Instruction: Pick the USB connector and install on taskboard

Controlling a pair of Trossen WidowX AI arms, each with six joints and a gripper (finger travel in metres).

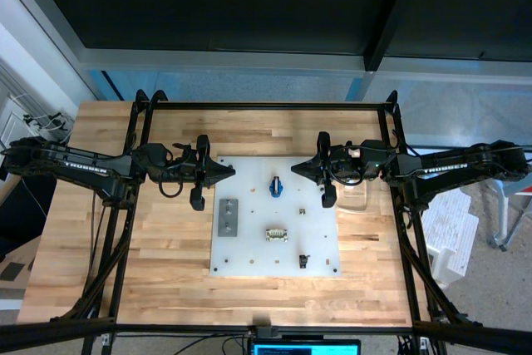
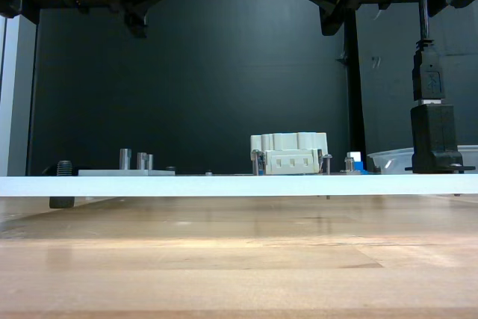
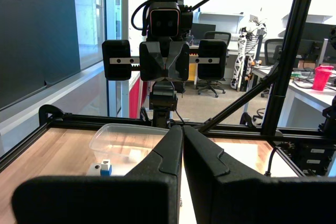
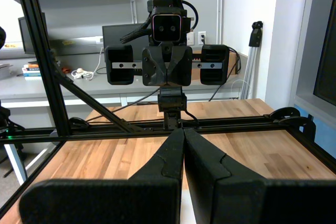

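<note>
Both your claws are pinched shut, nothing in them: left claw [image 1: 228,171] hangs high over the far left corner of the taskboard [image 1: 249,259], right claw [image 1: 298,169] over its far edge. USB connector [image 2: 431,81] stands upright in the black socket [image 2: 435,140] at the board's near right, well apart from both

— Spotting anything on the wooden table [image 1: 91,239]?
— Seeing a clear plastic tub [image 1: 356,195] resting near its right edge.
— And around the table?
— Noticing a lit screen [image 1: 305,347] glowing at its near edge, black frame rails [image 1: 266,106] running along its far edge, white papers [image 1: 449,239] lying off its right side.
</note>
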